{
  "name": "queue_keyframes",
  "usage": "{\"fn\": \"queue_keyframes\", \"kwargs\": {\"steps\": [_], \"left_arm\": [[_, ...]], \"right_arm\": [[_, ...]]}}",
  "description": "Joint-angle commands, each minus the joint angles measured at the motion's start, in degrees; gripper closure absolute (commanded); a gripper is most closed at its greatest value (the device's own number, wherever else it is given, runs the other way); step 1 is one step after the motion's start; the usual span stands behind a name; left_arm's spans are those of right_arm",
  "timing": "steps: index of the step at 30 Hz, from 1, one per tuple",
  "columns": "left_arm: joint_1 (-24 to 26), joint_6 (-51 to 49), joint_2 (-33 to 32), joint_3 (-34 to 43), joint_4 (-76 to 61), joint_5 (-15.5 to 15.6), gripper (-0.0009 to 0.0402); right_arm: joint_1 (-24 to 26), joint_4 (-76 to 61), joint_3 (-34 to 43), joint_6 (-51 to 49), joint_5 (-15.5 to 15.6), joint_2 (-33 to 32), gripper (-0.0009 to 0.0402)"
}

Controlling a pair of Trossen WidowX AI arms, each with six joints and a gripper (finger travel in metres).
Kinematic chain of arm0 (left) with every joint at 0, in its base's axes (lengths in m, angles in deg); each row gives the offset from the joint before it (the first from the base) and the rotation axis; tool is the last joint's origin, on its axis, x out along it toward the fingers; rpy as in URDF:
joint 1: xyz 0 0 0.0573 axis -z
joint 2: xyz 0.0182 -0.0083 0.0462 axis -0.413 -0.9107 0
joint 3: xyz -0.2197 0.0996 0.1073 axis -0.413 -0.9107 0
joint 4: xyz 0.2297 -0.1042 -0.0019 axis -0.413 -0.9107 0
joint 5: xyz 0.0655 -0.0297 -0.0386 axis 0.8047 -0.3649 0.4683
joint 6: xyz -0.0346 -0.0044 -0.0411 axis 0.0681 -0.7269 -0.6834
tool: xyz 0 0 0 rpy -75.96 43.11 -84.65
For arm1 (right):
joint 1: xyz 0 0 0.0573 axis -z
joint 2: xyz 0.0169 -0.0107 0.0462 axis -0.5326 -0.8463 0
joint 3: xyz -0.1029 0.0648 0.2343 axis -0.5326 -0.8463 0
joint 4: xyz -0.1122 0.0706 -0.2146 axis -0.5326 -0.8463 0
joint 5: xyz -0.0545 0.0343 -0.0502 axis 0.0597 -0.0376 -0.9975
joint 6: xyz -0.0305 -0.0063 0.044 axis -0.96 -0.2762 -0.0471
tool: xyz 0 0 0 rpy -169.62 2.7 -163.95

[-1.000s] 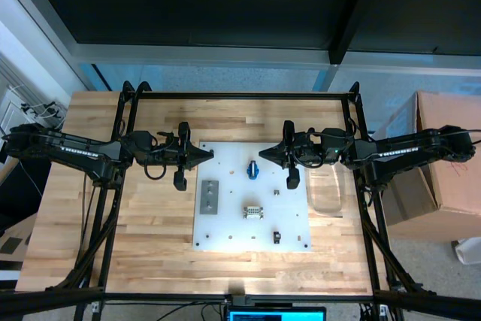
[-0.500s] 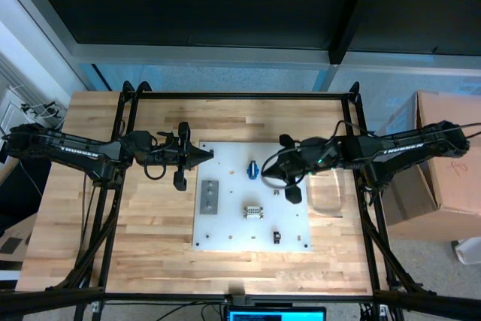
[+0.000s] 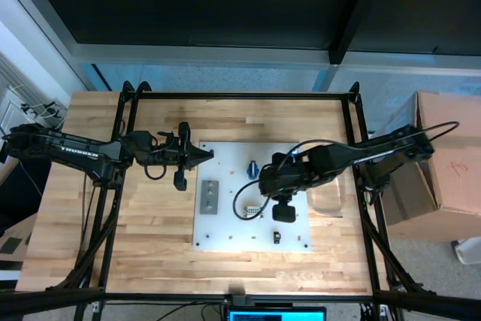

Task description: Remove the HAN10E connector from the taskboard and place in the container

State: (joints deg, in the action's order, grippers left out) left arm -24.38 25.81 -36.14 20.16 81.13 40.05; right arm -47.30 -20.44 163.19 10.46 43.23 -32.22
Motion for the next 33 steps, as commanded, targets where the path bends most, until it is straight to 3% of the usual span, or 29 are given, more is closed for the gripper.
{"fn": "queue_keyframes", "kwargs": {"steps": [1, 11, 16, 25, 33], "left_arm": [[0.0, 0.0, 0.0, 0.0, 0.0, 0.0, 0.0393], [0.0, 0.0, 0.0, 0.0, 0.0, 0.0, 0.0393], [0.0, 0.0, 0.0, 0.0, 0.0, 0.0, 0.0393], [0.0, 0.0, 0.0, 0.0, 0.0, 0.0, 0.0393], [0.0, 0.0, 0.0, 0.0, 0.0, 0.0, 0.0393]], "right_arm": [[-0.1, -2.4, 4.6, 0.8, 0.0, -4.5, 0.0314], [-0.2, -4.1, 11.1, 1.4, 0.5, -14.0, 0.0109], [-0.6, -4.2, 11.4, 1.4, 0.6, -17.7, 0.0044], [-1.5, -3.4, 11.4, 0.7, 1.3, -24.0, 0.0031], [-1.6, -1.1, 11.4, -0.4, 2.1, -26.3, 0.0068]]}}
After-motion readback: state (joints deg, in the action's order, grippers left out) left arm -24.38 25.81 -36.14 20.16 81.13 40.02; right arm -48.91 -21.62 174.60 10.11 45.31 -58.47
